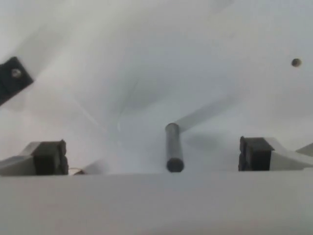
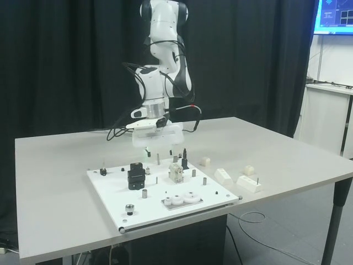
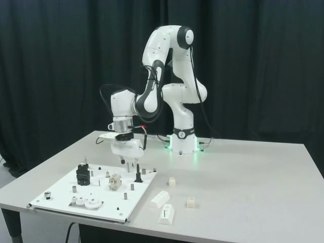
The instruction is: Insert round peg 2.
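Near edge of board: we see three white gears (image 2: 178, 199) in a row on the white board (image 2: 110, 187), with a small round part (image 2: 130, 208) beside them toward the corner.
Middle of board: a black block (image 2: 136, 176) and a pale fixture (image 2: 176, 171) stand among several short upright pins.
Peg: we find the round peg (image 1: 173, 147) standing upright on the board, its long axis vertical, directly under the tool; in the wrist view it sits between the two fingertips.
Tool: the tool (image 1: 151, 156) hangs above the far part of the board, fingers spread wide on either side of the peg, touching nothing and holding nothing.
In the way: a black upright post (image 2: 185, 157) stands just beside the tool, nearer the board's edge.
Off the board: small white blocks (image 2: 223, 176) lie on the grey table (image 2: 55, 165), well apart from the peg.
Far: the white arm (image 3: 172, 96) rises from its base at the back of the table.
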You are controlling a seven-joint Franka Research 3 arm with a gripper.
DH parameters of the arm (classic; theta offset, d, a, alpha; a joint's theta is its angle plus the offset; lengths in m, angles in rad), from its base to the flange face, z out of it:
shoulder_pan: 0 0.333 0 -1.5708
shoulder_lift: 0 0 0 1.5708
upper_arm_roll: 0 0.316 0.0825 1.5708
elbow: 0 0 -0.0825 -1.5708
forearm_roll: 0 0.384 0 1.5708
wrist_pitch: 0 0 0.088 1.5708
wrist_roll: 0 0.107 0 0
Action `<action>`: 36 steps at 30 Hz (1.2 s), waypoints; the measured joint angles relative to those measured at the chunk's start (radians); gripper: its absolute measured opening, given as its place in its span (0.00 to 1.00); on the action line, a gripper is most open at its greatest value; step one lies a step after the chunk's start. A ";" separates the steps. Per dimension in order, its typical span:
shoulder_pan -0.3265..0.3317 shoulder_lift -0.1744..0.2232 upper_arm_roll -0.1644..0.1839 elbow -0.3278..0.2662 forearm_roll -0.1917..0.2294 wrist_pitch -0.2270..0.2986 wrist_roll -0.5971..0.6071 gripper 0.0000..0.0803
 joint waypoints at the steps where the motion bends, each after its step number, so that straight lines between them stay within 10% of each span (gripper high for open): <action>1: 0.000 -0.002 0.002 0.000 0.002 -0.001 0.000 0.95; 36: 0.047 -0.039 0.007 0.002 0.023 -0.025 0.014 1.00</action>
